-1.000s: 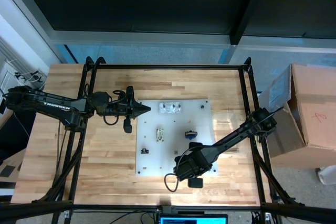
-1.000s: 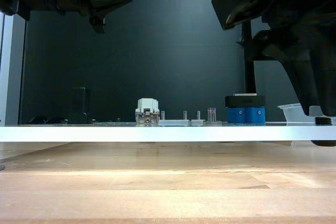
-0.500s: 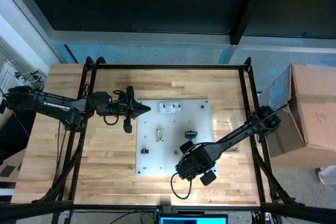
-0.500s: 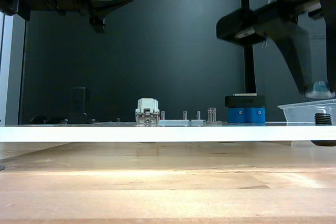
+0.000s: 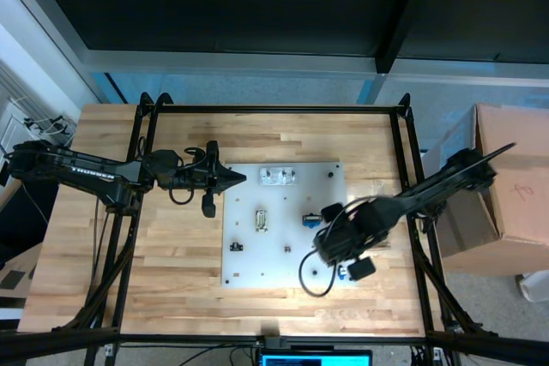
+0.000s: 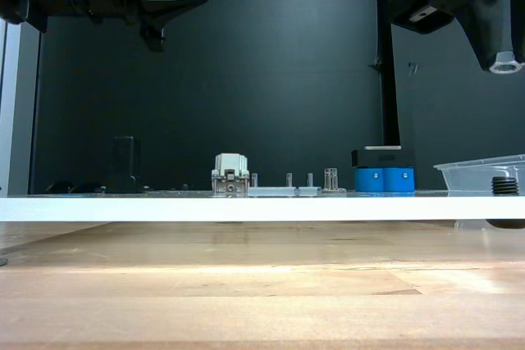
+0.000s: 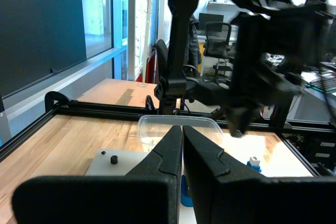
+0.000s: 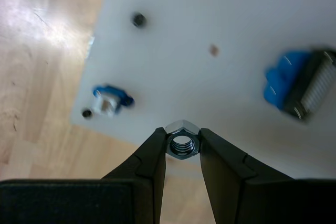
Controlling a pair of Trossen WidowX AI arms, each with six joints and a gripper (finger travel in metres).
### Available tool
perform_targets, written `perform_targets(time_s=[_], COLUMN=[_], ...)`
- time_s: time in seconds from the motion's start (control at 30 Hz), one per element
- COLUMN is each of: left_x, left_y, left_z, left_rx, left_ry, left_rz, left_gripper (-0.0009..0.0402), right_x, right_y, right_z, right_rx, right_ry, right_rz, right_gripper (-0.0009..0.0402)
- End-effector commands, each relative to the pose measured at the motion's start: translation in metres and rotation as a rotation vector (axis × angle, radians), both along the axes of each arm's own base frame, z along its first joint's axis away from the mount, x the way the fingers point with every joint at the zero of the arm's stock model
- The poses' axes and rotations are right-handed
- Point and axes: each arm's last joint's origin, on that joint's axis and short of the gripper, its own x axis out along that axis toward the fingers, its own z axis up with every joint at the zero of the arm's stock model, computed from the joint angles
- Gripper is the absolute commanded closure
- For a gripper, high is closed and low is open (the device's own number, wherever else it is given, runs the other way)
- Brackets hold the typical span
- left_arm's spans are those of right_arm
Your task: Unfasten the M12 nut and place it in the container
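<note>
Change: since a second ago the right gripper (image 8: 182,138) has climbed from the white board's (image 5: 257,273) near right corner and drifted toward its right edge. The M12 nut (image 6: 505,62) has gone up with it, off the stud.
Right gripper: it hangs high over the board's near right part, its fingers (image 8: 153,153) pinching the nut by two opposite flats.
M12 nut: held in the air with its threaded bore facing the wrist camera, well above both stud and container and touching neither.
Stud (image 6: 505,186): it stands bare near the board's near right edge, black ribs showing (in the low view it only seems to sit inside the tray).
Container (image 6: 477,165): a clear tray on the table beside the board's right edge. Whether it holds anything cannot be told.
Left gripper (image 5: 237,178): raised above the board's far left edge, with its two fingers (image 7: 167,148) pressed together on nothing.
Blue block (image 6: 383,179): it sits on the board, left of the stud.
</note>
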Motion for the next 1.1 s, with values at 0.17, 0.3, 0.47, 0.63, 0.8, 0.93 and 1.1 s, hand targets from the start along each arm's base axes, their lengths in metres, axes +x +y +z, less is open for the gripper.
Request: perform_targets(time_s=[0.17,0.3,0.47,0.63,0.8,0.93,1.1], left_x=[0.000,0.000,0.000,0.000,0.000,0.000,0.000], left_y=[0.000,0.000,0.000,0.000,0.000,0.000,0.000], left_z=[0.000,0.000,0.000,0.000,0.000,0.000,0.000], left_rx=[0.000,0.000,0.000,0.000,0.000,0.000,0.000], left_ry=[0.000,0.000,0.000,0.000,0.000,0.000,0.000], left_rz=[0.000,0.000,0.000,0.000,0.000,0.000,0.000], left_gripper=[0.0393,0.0393,0.0393,0.0393,0.0393,0.0393,0.0393], right_x=[-0.039,-0.061,-0.082,-0.083,-0.083,-0.084,-0.083], right_y=[-0.051,-0.068,-0.076,-0.076,-0.076,-0.076,-0.076], right_z=[0.009,0.001,-0.018,-0.050,-0.083,-0.092,-0.091], right_rx=[0.016,0.012,-0.001,-0.009,-0.011,-0.018,-0.017], right_ry=[-0.039,-0.030,0.011,0.067,0.077,0.094,0.093], right_rz=[-0.135,-0.181,-0.212,-0.298,-0.316,-0.321,-0.323], right_gripper=[0.0391,0.0391,0.0391,0.0390,0.0358,0.0303,0.0219])
